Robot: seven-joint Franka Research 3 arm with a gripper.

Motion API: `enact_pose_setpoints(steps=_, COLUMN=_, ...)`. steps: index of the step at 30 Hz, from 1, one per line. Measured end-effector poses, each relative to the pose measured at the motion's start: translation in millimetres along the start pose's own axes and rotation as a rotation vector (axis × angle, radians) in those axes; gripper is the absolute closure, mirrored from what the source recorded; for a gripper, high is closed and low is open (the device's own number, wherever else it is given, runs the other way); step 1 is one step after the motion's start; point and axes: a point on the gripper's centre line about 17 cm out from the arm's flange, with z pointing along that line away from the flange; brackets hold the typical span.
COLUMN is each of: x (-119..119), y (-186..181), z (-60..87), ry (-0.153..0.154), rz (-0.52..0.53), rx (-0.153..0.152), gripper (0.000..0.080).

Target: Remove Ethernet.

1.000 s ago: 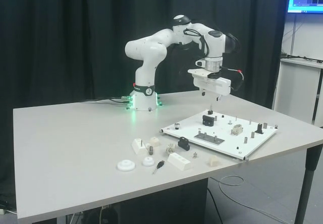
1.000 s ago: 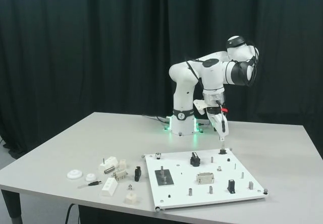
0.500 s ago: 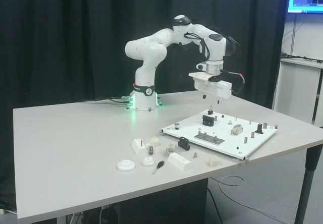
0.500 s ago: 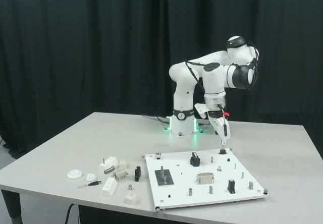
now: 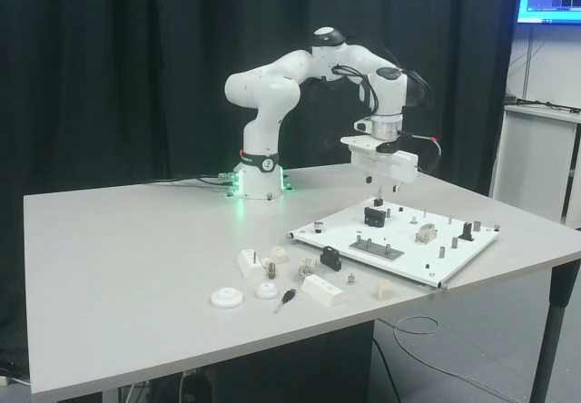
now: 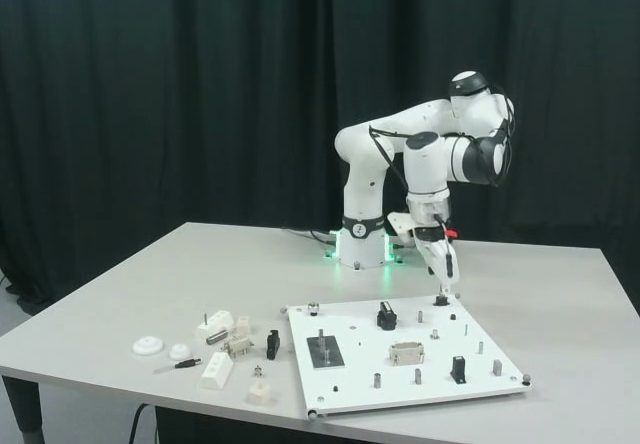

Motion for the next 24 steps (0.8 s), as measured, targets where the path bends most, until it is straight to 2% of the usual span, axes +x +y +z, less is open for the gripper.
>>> enact_pose_setpoints(steps=24, x=-3.2, y=-2.2, z=23.9, ry=0.001, rz=-0.006, rx=0.004, gripper=0.0003)
